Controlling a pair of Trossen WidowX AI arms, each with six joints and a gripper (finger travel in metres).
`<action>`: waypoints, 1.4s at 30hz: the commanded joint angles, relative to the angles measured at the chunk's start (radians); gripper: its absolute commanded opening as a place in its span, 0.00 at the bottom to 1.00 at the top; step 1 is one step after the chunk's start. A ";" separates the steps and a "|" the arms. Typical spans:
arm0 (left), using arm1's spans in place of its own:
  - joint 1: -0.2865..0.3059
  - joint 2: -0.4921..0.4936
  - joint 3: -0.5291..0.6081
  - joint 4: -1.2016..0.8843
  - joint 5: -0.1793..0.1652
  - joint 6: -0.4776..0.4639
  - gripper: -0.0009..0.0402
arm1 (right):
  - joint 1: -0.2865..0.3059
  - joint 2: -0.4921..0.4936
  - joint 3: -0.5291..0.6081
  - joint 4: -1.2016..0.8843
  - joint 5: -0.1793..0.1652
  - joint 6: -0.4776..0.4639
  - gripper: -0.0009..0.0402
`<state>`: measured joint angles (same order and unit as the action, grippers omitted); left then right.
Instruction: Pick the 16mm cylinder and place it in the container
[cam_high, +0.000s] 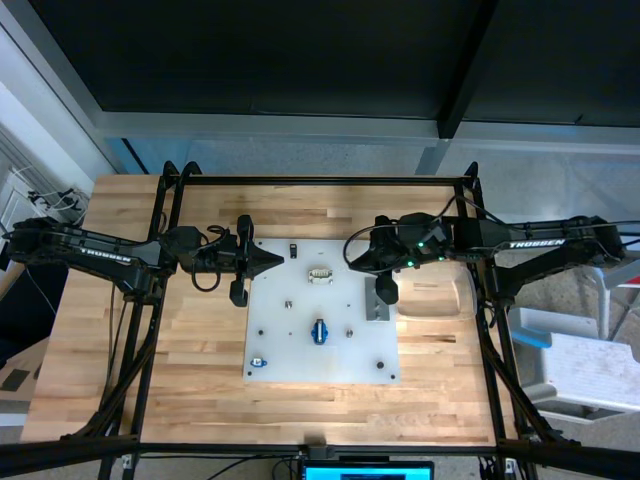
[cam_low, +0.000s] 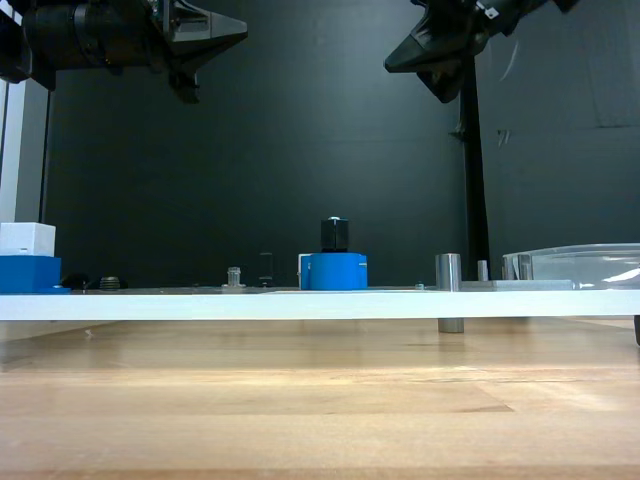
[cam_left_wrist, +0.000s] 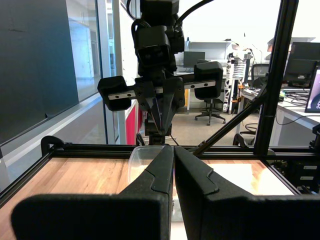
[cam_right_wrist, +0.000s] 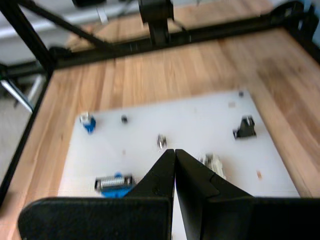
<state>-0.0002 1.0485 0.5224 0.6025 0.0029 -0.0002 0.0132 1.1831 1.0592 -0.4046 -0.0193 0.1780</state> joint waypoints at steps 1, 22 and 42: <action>0.000 0.000 0.000 0.000 0.000 0.000 0.02 | 0.002 0.043 0.074 -0.105 0.000 0.001 0.02; 0.000 0.000 0.000 0.000 0.000 0.000 0.02 | 0.040 0.365 0.467 -0.667 0.000 0.017 0.02; 0.000 0.001 0.000 0.000 0.000 0.000 0.02 | 0.149 0.495 0.516 -0.739 0.004 0.102 0.02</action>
